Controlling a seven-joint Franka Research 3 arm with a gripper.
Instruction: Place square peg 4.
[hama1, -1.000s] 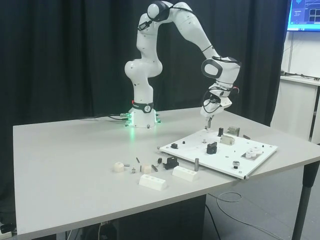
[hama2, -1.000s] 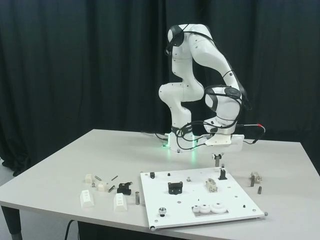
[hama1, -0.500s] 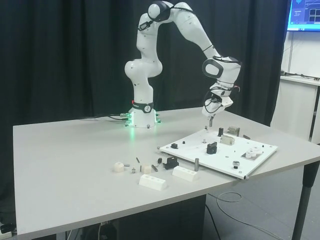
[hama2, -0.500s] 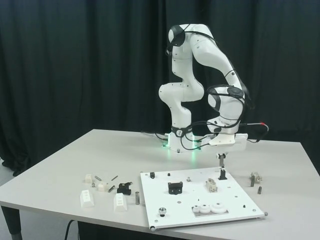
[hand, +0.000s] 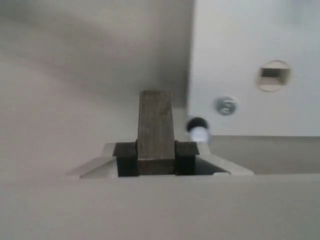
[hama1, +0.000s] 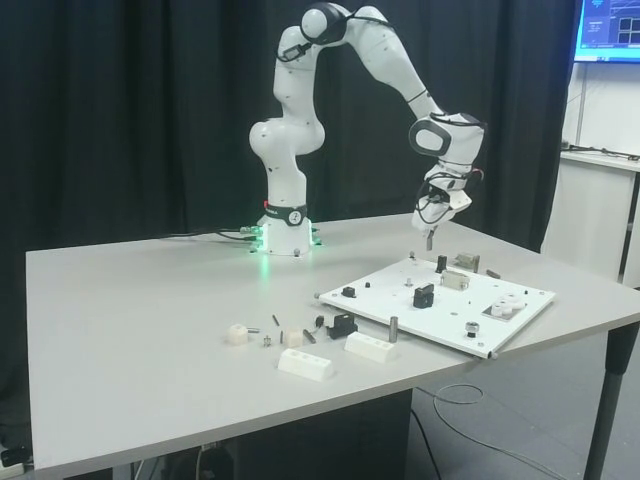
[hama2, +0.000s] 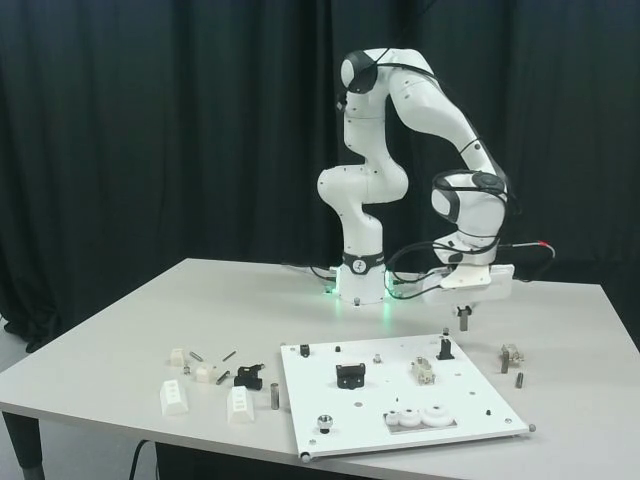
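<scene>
1. The end effector (hand: 156, 159) is seen pinching the square peg (hand: 155, 131) between its black fingers (hand: 125, 159), the peg pointing downward past the fingertips.
2. In the first room view, the end effector (hama1: 430, 232) is held in the air above the far edge of the white board (hama1: 440, 300), clear of the desk (hama1: 130, 320).
3. In the second room view, the end effector (hama2: 463, 318) is seen above the far right corner area of the white board (hama2: 400, 400), with the square peg (hama2: 463, 322) protruding beneath it and touching nothing.
4. In the wrist view, the white board (hand: 250, 60) is seen beside the peg, with a square recess (hand: 273, 75), a small screw (hand: 226, 105) and a black-and-white knob (hand: 198, 129) at the board's edge.
5. Loose white blocks (hama1: 340, 355) and small dark parts (hama1: 342, 325) are seen on the desk beside the near left side of the board, well apart from the end effector.
6. A green light (hama1: 262, 240) is shown at the arm's base.
</scene>
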